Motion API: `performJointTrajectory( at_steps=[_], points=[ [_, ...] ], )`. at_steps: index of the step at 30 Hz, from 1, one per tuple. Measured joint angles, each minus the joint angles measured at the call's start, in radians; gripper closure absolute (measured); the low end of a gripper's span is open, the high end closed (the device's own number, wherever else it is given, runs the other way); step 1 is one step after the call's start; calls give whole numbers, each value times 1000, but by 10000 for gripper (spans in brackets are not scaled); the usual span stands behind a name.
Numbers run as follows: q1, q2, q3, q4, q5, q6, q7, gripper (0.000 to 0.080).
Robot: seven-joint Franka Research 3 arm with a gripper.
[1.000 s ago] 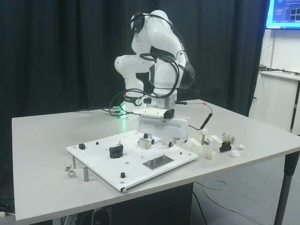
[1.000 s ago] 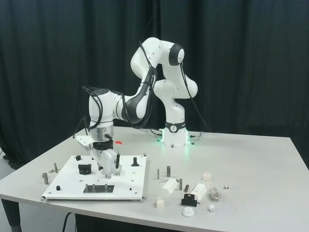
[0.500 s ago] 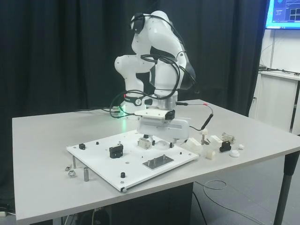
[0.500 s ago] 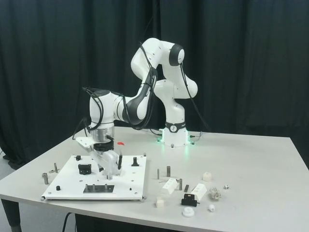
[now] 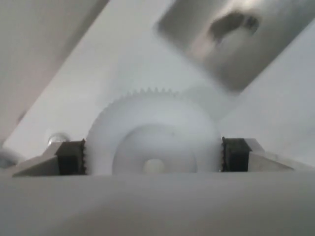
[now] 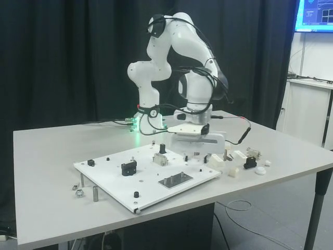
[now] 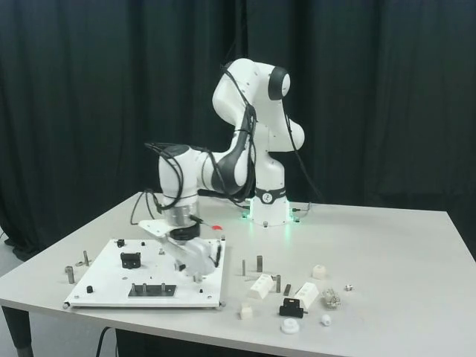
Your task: Place large gear.
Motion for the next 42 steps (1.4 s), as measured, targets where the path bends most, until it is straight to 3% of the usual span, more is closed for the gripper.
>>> performJointTrajectory(
  at_steps=[10, 26, 42],
  points=[
    [101, -58, 0, -102, 1, -26, 101, 209],
    [239, -203, 0, -298, -13, -24, 219, 209],
    [365, -256, 2, -429, -16, 84, 390, 209]
  ],
)
